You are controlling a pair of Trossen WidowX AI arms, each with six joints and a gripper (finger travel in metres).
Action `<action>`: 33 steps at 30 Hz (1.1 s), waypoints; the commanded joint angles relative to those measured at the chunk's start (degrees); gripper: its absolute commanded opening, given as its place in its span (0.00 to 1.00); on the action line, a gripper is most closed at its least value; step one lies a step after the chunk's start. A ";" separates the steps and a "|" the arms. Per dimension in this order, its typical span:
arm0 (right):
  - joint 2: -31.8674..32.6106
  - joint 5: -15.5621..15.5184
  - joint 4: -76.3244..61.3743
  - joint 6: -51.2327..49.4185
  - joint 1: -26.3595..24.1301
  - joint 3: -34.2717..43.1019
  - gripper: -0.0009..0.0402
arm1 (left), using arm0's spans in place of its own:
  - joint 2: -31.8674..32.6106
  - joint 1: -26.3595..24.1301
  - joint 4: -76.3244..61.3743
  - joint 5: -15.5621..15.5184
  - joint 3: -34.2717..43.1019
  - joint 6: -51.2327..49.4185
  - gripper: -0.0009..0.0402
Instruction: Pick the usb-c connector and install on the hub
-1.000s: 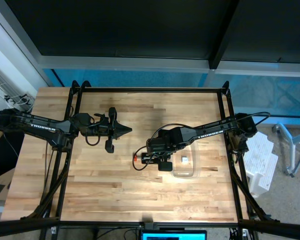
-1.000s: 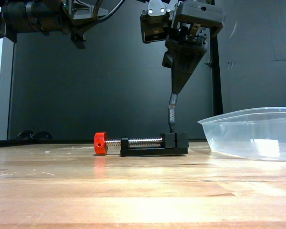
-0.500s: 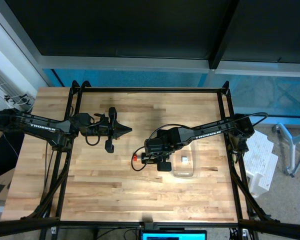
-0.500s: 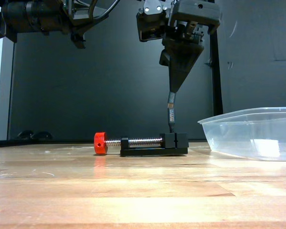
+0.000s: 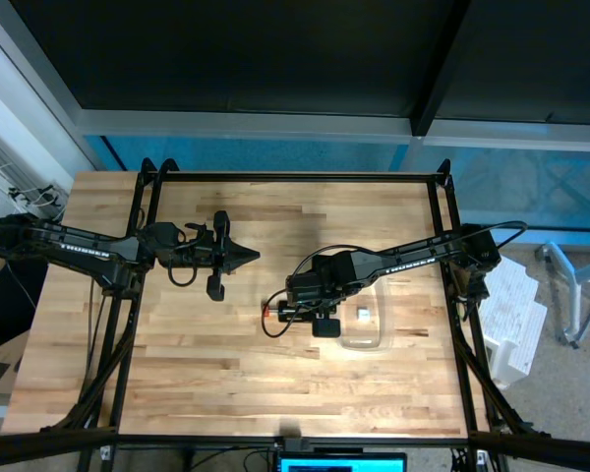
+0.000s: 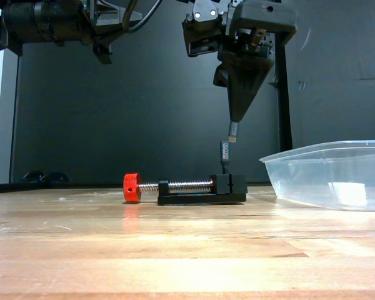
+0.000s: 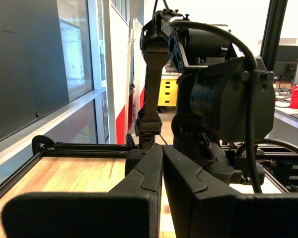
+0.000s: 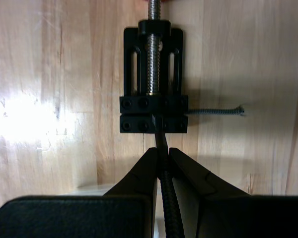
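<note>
The right gripper (image 6: 235, 117) hangs over the small black screw vise with red knob (image 6: 197, 187), fingers (image 8: 141, 181) pinching the black braided usb-c connector (image 6: 234, 131). Its tip sits just above and apparently slightly right of the slim dark upright hub (image 6: 225, 155) clamped there. Best to nudge left, stay vertical, then press straight down. The left gripper (image 5: 248, 256), fingers pressed together, hovers well apart, far-left.

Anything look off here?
usb-c connector, in the right gripper, hangs clear above the hub in the vise, offset to the right in the low view. Left gripper shut, hovering apart at left.
</note>
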 commanded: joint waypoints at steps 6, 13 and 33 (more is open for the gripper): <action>4.37 0.20 -6.93 -1.42 -0.11 8.66 0.02 | 0.02 0.00 0.00 0.02 0.00 0.02 0.02; 4.55 0.31 -6.16 -1.60 -0.17 7.80 0.02 | 0.00 0.00 0.02 0.02 0.00 0.02 0.02; 4.52 0.35 -3.85 -1.36 -0.31 6.34 0.02 | 0.02 0.00 0.00 0.00 0.00 0.02 0.02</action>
